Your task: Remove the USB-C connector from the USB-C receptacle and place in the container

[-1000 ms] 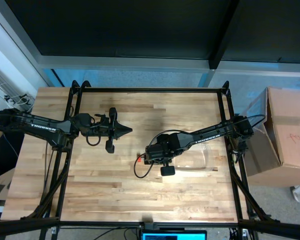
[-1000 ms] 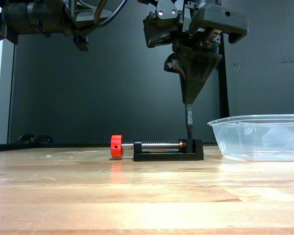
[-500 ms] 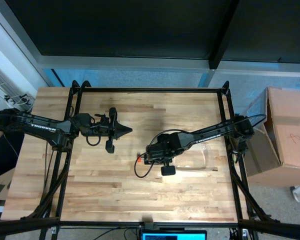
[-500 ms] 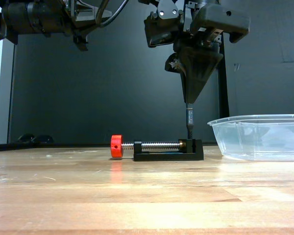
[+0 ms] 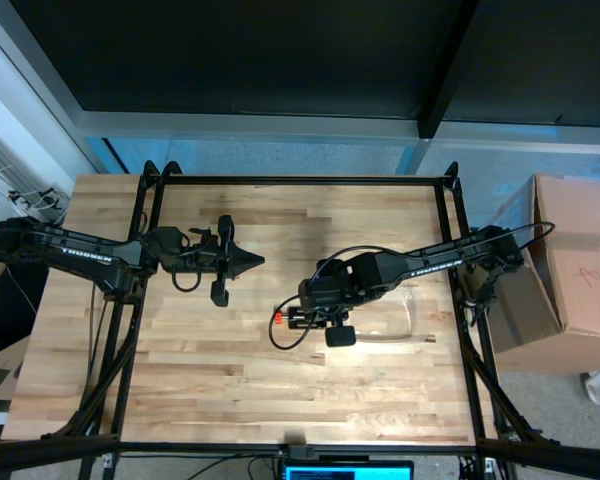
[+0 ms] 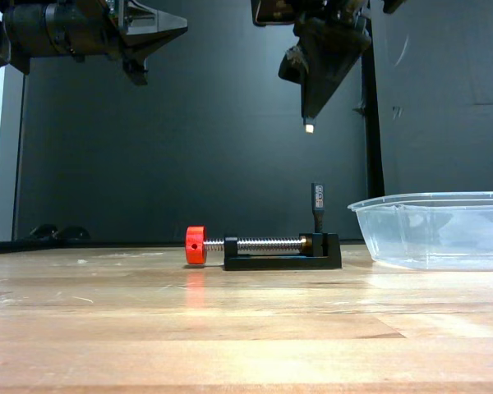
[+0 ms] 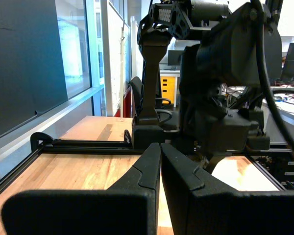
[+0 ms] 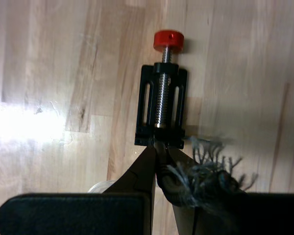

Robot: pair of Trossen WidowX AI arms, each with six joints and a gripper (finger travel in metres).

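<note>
The USB-C connector [image 6: 310,126] hangs in the air, clear of its seat, with only its pale tip showing below my right gripper [image 6: 309,115], which is shut on it. In the right wrist view the connector [image 8: 162,172] is a dark body pinched between the fingers, with a frayed cable beside it. The USB-C receptacle [image 6: 316,201] stands upright in a small black vise [image 6: 281,251] with a red knob [image 6: 195,245], well below the connector. The clear container [image 6: 435,231] sits just right of the vise. My left gripper [image 5: 252,261] hovers shut and holding nothing at the table's left-middle.
A black frame [image 5: 298,181] runs round the wooden table. In the high view the vise [image 5: 298,318] lies under my right gripper [image 5: 325,300], with the container [image 5: 390,322] to its right. A cardboard box [image 5: 570,270] stands off the table's right edge.
My right gripper has risen with the connector, which has come up out of the receptacle. The receptacle stays in the vise. The left arm has not moved.
</note>
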